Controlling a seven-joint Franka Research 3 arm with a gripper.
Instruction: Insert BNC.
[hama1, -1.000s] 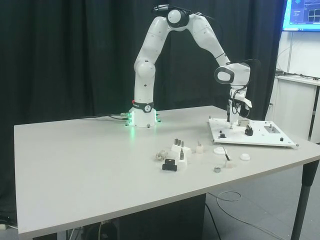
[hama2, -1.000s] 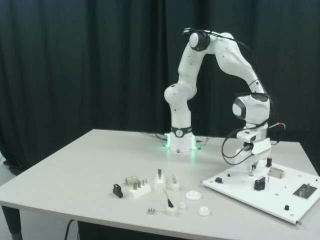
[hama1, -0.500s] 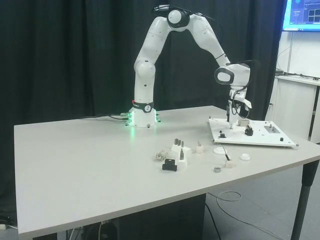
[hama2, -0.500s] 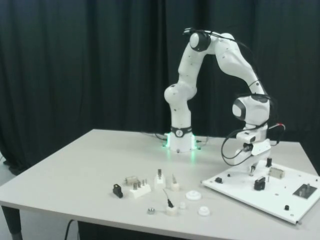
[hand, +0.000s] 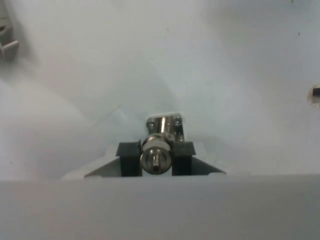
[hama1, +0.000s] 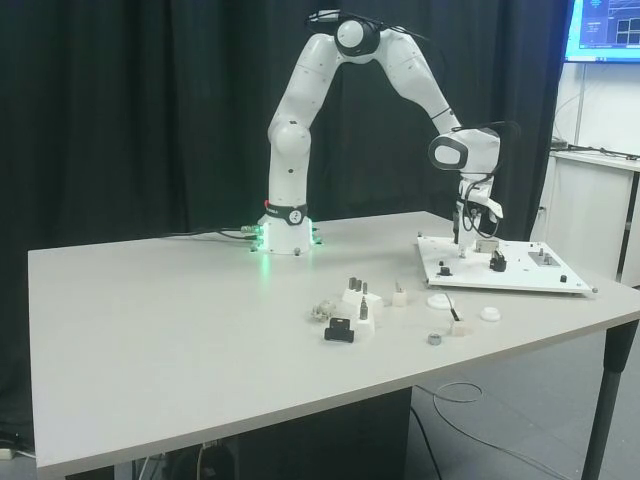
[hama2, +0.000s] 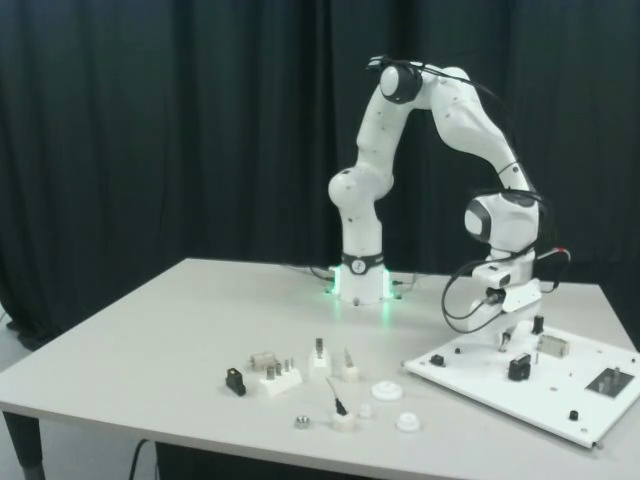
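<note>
Gripper (hama2: 506, 338) hangs low over the white board (hama2: 590, 410), its fingers (hand: 128, 160) closed on the BNC connector (hand: 156, 152), which sits just above a small socket (hand: 169, 122) on that board. No writing or brand can be read anywhere. From both room cameras the connector is too small to discern, and the arm's wrist (hama1: 467, 150) hides the fingertips.

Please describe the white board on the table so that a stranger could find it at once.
On the grey table, follow the white arm down to its gripper. The white board lies flat under it, the only flat plate; the parts nearby stand loose.
</note>
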